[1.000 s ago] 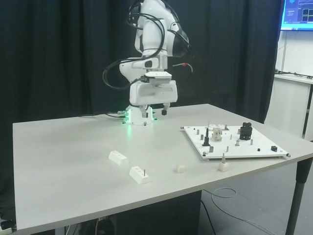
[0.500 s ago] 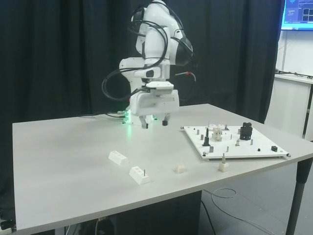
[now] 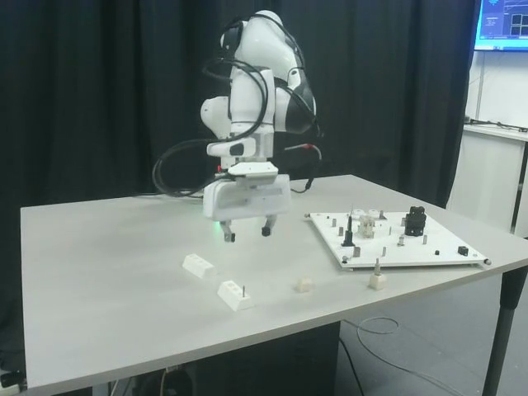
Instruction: Pick round peg 1.
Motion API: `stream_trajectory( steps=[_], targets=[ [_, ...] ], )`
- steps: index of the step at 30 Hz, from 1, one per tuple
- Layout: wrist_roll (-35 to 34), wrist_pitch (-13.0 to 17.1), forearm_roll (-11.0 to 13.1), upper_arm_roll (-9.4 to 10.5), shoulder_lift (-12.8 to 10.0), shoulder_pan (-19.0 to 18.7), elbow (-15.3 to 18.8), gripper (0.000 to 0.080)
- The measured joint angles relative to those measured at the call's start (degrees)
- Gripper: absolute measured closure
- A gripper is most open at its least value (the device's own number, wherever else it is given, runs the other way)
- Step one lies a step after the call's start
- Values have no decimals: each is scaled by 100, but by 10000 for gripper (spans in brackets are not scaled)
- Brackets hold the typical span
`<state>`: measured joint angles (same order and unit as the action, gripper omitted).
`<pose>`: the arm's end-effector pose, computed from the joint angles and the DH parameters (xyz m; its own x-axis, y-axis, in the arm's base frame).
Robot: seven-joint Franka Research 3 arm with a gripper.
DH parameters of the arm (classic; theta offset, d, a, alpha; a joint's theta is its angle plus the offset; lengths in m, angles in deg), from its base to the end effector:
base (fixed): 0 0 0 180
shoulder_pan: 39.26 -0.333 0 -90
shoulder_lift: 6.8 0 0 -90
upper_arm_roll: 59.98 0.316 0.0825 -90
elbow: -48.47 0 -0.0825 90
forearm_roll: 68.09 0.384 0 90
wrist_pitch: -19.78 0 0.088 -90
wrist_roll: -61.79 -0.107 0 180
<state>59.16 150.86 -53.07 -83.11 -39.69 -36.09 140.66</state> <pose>0.6489 -0.2685 0.3289 0.8216 -0.5484 0.1560 -0.5533 -0.8329 -0.0137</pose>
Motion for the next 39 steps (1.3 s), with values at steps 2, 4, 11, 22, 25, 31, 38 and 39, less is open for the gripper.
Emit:
stream_trajectory(
  steps=[2,4,11,22,25,31,38,39],
  targets=[
    [0,22,109,0,-80,11,-34,3],
    [-2,24,213,0,-161,18,-76,3],
    [-7,24,385,21,-429,19,-221,3],
    [-202,-1,421,18,-663,22,-311,3],
    [-511,-26,420,-12,-708,36,-316,3],
    [-590,-164,420,-51,-812,66,-391,3],
    [-764,-417,421,-47,-974,83,-598,3],
    [-808,-451,421,-45,-998,82,-632,3]
  ],
)
